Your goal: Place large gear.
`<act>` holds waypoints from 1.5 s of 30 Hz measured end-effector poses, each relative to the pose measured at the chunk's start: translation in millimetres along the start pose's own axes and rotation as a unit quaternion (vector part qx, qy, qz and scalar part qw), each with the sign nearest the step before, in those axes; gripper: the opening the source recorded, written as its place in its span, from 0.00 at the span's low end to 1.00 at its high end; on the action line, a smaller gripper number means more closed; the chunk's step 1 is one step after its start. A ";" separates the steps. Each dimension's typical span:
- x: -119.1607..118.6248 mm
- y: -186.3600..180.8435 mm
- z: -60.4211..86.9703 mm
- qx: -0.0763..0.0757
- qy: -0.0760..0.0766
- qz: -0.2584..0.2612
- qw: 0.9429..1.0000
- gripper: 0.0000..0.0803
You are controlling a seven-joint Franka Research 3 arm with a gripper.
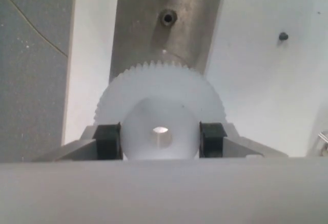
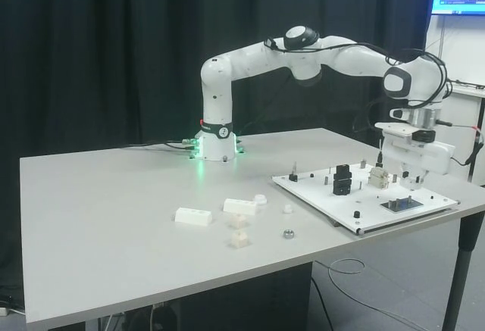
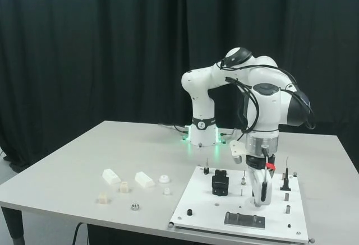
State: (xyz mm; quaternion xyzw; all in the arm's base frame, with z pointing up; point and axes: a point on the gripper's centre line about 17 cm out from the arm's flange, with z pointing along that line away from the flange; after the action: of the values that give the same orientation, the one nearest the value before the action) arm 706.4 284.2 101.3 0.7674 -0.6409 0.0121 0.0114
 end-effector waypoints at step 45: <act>14.4 3.2 1.7 -0.010 0.025 -0.031 0.999 0.40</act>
State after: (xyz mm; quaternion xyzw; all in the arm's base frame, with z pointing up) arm 705.8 269.4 100.2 0.7860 -0.6168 0.0243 0.0350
